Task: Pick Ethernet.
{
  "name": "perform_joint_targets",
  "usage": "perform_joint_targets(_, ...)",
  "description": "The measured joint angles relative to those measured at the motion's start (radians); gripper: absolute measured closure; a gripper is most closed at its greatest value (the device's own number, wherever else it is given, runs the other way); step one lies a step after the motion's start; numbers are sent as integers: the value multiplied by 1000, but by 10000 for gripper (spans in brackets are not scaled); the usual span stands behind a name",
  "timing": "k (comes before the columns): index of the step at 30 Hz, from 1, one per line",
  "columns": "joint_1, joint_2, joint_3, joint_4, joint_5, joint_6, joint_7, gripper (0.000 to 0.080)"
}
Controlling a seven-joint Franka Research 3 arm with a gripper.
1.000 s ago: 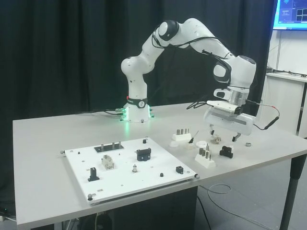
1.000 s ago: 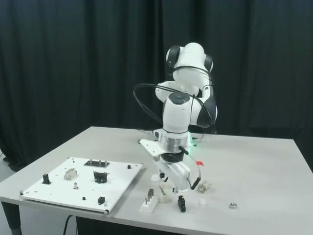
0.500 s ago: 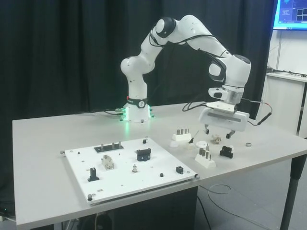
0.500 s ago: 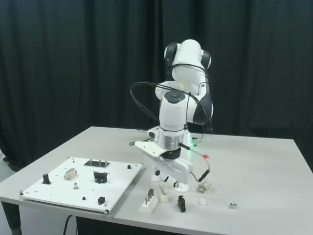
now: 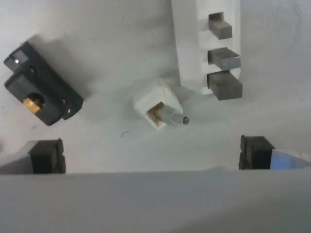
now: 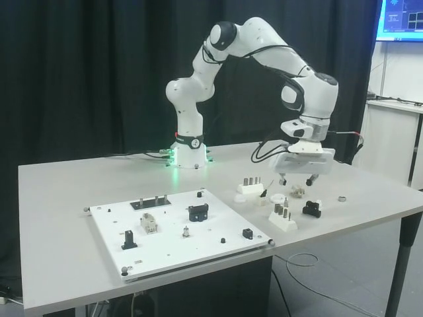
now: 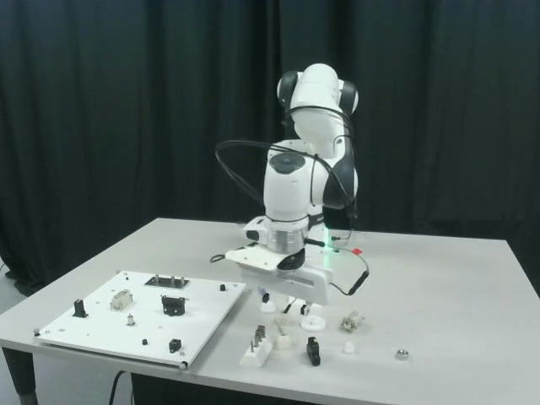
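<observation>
One small white plug (image 5: 158, 104), likely the Ethernet, lies on the bench (image 5: 107, 39) between a black connector (image 5: 43, 87) and a white peg holder (image 5: 194, 43). Arm has lifted clear of the parts, and the fingers (image 5: 255, 151) hang wide apart and empty above the plug, so no grasp yet.

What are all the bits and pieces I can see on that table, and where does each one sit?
Table: one, grey, carrying everything.
Board: one, white, on the table's front part, with small black and grey parts fixed on it.
Holder blocks: two, white, with grey pins; one just beyond the board's far corner, one nearer the table's front edge.
Small plug: one, white, lying loose between the blocks, below the end effector.
Black block: one, beside the nearer holder block.
Small nut: one, grey, alone near the table's far end.
Curtain: black, behind the table.
Arm: one, white, its base lit green.
End effector: one, open, hovering above the loose parts.
</observation>
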Motion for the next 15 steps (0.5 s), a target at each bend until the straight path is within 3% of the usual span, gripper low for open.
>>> perform_joint_targets(5,-15,0,5,-1,19,0,-12,3)
perform_joint_targets(15,-40,0,17,-1,59,0,-220,3)
